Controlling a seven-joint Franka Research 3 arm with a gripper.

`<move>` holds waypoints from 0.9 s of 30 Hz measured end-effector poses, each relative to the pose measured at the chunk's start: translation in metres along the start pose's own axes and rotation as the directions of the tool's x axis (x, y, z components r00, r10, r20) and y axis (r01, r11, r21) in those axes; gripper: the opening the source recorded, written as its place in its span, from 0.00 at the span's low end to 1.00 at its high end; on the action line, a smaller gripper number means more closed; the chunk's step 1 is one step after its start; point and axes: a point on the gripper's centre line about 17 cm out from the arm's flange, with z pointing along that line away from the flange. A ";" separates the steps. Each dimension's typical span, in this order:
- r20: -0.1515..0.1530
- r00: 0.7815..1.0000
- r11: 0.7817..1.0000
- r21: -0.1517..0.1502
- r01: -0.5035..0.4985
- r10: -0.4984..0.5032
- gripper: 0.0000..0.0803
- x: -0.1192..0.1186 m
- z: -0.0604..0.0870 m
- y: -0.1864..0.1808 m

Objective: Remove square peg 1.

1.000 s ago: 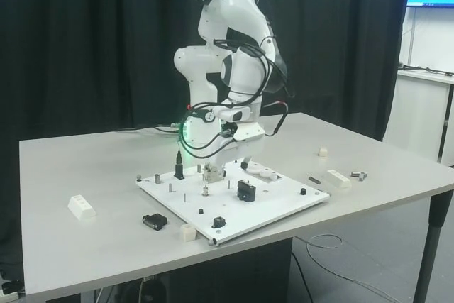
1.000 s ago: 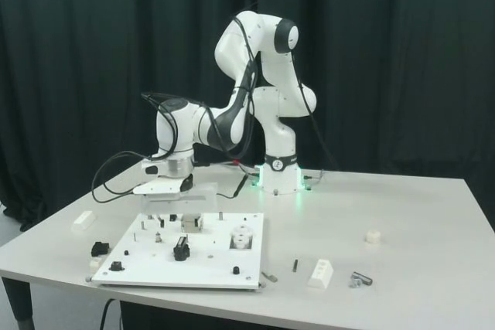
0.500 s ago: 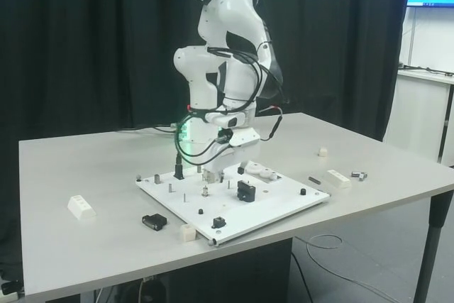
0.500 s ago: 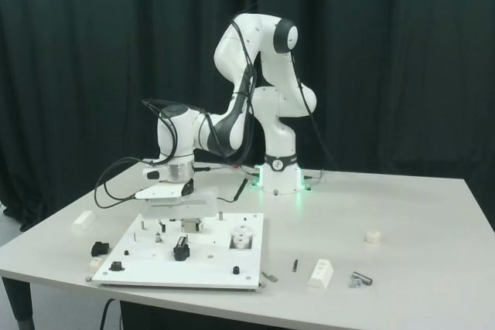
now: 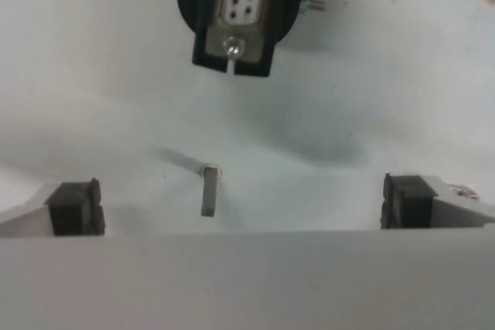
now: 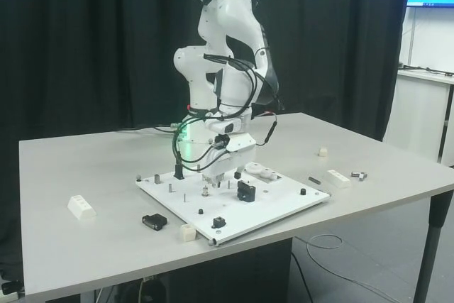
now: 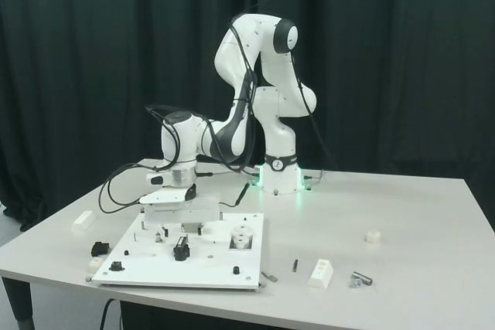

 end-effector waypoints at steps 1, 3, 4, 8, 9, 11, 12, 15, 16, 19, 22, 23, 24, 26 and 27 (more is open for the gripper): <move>-0.002 1.000 1.000 0.000 0.000 0.000 1.00 0.000 0.001 -0.001; -0.007 1.000 1.000 0.000 0.003 -0.003 1.00 -0.001 0.003 -0.001; -0.008 1.000 1.000 0.000 0.006 -0.006 1.00 -0.001 0.004 -0.002; -0.018 1.000 1.000 0.001 0.010 -0.010 1.00 -0.001 0.006 -0.004; -0.019 1.000 1.000 0.001 0.009 -0.009 1.00 -0.001 0.007 -0.004; -0.021 1.000 1.000 0.001 0.007 -0.007 1.00 -0.001 0.008 -0.004; -0.022 1.000 1.000 0.001 0.006 -0.006 1.00 -0.001 0.008 -0.004; -0.026 1.000 1.000 0.003 0.000 0.000 1.00 -0.001 0.008 -0.005; -0.027 1.000 1.000 0.005 -0.003 0.003 0.85 -0.001 0.008 -0.005; -0.031 0.999 1.000 0.009 -0.015 0.016 0.85 -0.001 0.008 -0.005; -0.037 0.999 0.999 0.016 -0.031 0.031 0.85 0.000 0.008 -0.005; -0.038 0.999 0.999 0.018 -0.035 0.035 0.85 0.000 0.008 -0.005; -0.039 0.998 0.999 0.019 -0.038 0.039 0.85 0.000 0.008 -0.005; -0.041 0.998 0.999 0.022 -0.046 0.047 0.43 0.000 0.008 -0.005; -0.042 0.998 0.999 0.023 -0.049 0.050 0.43 0.000 0.008 -0.005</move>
